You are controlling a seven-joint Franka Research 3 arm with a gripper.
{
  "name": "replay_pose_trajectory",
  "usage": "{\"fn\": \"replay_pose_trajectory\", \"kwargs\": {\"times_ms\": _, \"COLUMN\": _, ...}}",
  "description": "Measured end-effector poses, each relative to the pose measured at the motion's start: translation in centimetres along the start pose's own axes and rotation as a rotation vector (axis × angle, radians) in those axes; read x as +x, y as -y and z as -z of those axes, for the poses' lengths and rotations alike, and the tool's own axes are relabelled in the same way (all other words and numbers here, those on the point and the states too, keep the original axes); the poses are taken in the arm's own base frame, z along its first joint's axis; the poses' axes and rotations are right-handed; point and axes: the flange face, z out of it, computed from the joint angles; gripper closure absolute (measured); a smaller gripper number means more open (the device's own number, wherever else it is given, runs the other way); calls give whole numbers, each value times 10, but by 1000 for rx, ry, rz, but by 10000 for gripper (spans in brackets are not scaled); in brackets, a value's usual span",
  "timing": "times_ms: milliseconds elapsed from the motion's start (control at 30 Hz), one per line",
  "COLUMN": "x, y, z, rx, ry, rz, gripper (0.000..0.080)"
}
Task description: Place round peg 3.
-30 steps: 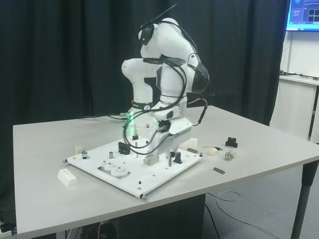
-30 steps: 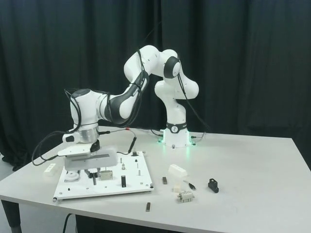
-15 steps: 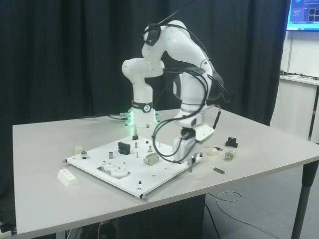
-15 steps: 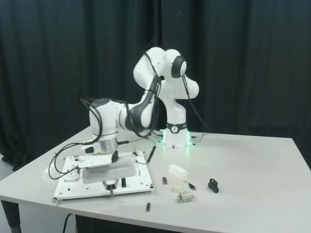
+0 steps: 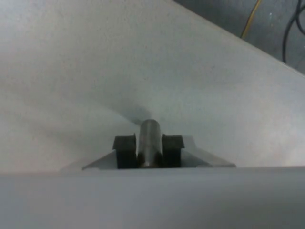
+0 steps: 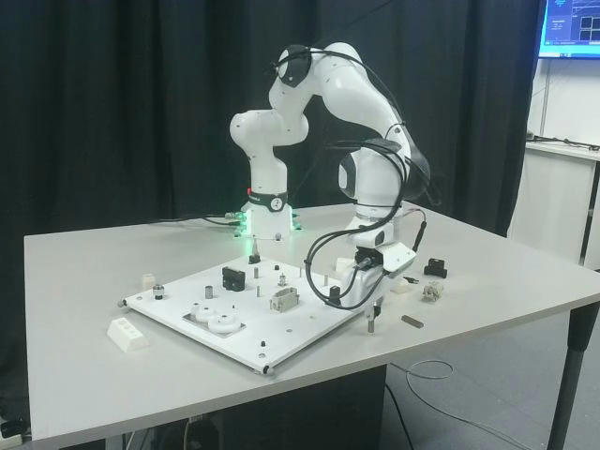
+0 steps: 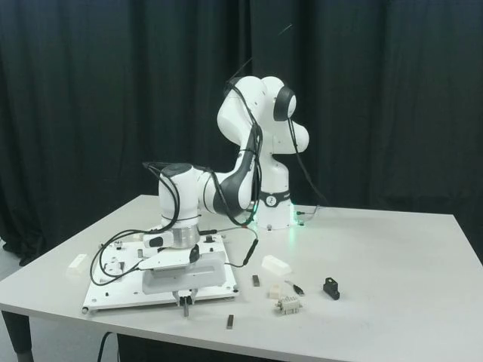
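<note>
Bare grey worktop (image 6: pixel 84 281) lies under the gripper (image 6: pixel 373 317) just off the white board (image 6: pixel 300 339), with open room toward the table's front edge, while a small black bar (image 6: pixel 412 322) lies near and a connector (image 6: pixel 431 292) and white block (image 6: pixel 397 284) crowd the far side.
</note>
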Motion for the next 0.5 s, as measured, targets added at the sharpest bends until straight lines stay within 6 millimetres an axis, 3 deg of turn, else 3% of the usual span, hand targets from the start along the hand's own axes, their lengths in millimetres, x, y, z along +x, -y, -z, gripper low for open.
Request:
{"fn": "replay_pose_trajectory", "kwargs": {"times_ms": 400, "x": -3, "y": 3, "z": -3, "rx": -2, "ry": -3, "rz": -11, "gripper": 691}}
{"fn": "replay_pose_trajectory", "kwargs": {"times_ms": 433, "x": -3, "y": 4, "z": -2, "rx": -2, "ry": -3, "rz": -12, "gripper": 402}}
{"fn": "replay_pose_trajectory", "kwargs": {"times_ms": 500, "x": -4, "y": 4, "z": 0, "rx": -1, "ry": -3, "rz": -14, "gripper": 402}}
